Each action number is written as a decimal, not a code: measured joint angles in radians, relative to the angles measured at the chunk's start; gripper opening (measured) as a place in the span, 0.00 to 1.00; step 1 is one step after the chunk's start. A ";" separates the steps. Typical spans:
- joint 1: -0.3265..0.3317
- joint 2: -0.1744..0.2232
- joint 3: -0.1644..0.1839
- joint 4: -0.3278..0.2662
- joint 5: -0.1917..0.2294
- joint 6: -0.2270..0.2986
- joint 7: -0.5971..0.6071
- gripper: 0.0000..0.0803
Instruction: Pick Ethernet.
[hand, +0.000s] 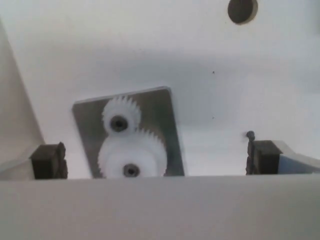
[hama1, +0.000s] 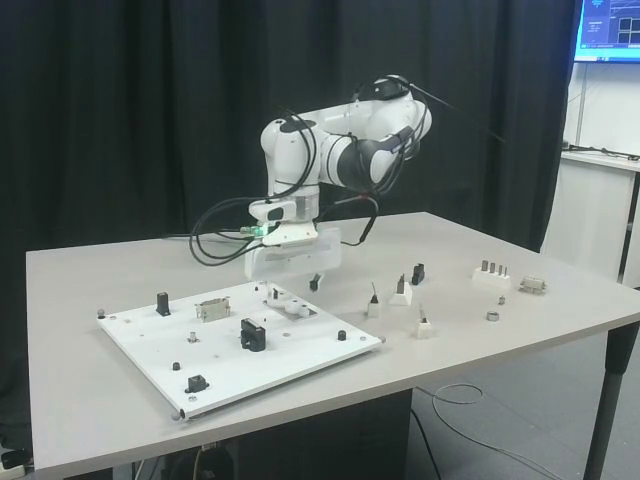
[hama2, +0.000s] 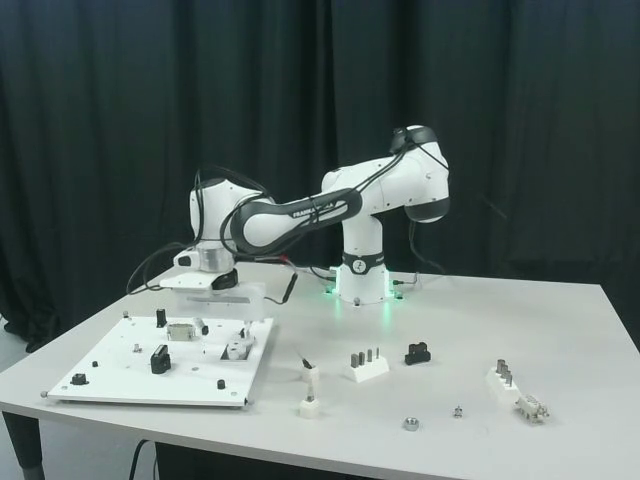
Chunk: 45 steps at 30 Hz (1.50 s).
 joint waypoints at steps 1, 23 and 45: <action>0.003 0.000 -0.004 0.000 -0.003 -0.004 0.001 1.00; 0.032 -0.001 -0.032 -0.002 -0.027 -0.021 0.024 1.00; 0.045 -0.004 -0.051 -0.002 -0.028 -0.021 0.032 1.00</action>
